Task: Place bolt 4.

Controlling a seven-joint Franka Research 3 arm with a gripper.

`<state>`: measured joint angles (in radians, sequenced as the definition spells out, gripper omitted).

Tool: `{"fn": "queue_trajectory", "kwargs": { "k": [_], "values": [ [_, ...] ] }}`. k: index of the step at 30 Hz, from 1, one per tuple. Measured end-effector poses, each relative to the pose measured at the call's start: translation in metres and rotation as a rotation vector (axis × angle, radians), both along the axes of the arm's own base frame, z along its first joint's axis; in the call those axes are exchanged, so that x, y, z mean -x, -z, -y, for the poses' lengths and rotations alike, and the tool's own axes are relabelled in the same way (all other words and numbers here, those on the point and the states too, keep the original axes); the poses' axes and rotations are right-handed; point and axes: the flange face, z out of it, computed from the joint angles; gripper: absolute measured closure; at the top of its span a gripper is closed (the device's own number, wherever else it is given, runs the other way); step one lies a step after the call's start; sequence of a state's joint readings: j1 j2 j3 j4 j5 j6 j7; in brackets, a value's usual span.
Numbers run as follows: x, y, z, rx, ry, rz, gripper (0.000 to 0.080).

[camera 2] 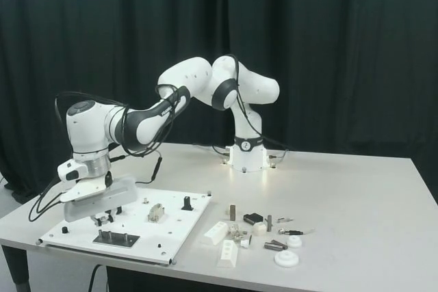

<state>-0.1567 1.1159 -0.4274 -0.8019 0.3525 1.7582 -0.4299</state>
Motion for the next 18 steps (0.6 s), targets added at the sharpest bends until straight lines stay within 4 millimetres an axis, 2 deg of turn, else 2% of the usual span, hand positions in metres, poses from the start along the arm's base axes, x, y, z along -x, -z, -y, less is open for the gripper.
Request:
{"fn": "queue_trajectory", "kwargs": {
  "k": [18],
  "values": [
    [-0.001, -0.01, -0.052, -0.028, 0.023, -0.114, 0.0578]
  ]
}}
